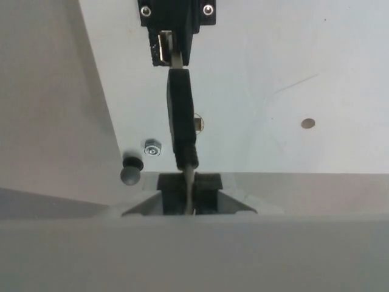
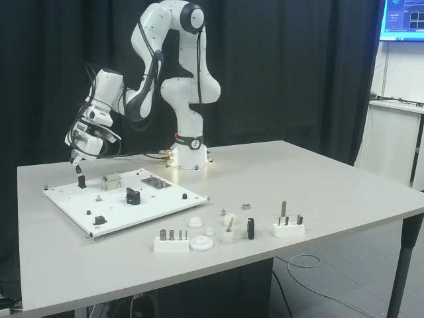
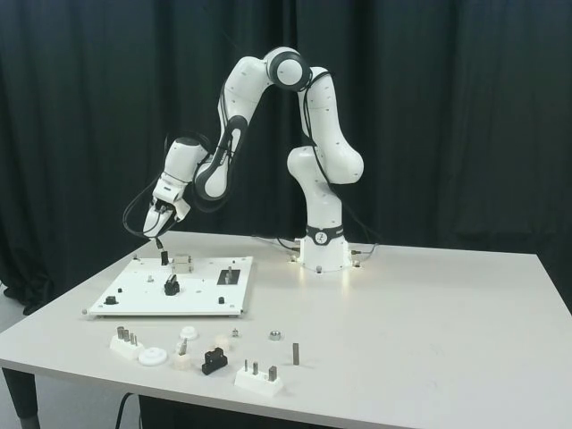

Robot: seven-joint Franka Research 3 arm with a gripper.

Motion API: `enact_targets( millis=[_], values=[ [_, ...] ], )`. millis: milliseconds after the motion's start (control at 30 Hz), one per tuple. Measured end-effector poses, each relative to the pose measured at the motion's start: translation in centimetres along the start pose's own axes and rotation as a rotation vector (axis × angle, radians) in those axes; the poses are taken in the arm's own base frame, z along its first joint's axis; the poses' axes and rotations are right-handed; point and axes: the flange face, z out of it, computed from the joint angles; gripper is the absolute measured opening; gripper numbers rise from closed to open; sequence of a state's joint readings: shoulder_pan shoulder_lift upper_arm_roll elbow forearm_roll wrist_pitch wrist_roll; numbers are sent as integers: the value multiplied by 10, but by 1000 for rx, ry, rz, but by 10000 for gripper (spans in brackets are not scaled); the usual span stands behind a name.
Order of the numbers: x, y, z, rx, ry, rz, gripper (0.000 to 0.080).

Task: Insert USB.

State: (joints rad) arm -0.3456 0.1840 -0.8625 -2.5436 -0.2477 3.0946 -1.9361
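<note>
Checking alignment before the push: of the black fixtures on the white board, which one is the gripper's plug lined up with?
The black USB socket at the white board's far corner; the held USB plug points into it.

The arm (image 2: 173, 63) is white with black bands at its joints, and the tool (image 2: 77, 158) at its end grips a black USB plug (image 1: 180, 118) whose tip is grey metal. Just beyond the plug stands a black USB socket (image 1: 172, 33), fixed by two grey screws, on a plain white board (image 2: 122, 201). Near the plug on that board sit a grey nut (image 1: 152, 147) and a black knob (image 1: 131, 170). The table (image 2: 318, 179) under the board is plain grey. Well away from the tool lie white blocks (image 2: 287, 228) holding grey pegs. Behind everything hangs a black curtain (image 3: 447, 107), unpatterned.
</note>
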Motion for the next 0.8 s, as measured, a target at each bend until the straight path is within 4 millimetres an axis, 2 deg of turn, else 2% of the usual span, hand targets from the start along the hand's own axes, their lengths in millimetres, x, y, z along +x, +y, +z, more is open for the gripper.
enact_targets(
  millis=[800],
  values=[
    [-7,-11,-8,27,39,6,25]
  ],
)
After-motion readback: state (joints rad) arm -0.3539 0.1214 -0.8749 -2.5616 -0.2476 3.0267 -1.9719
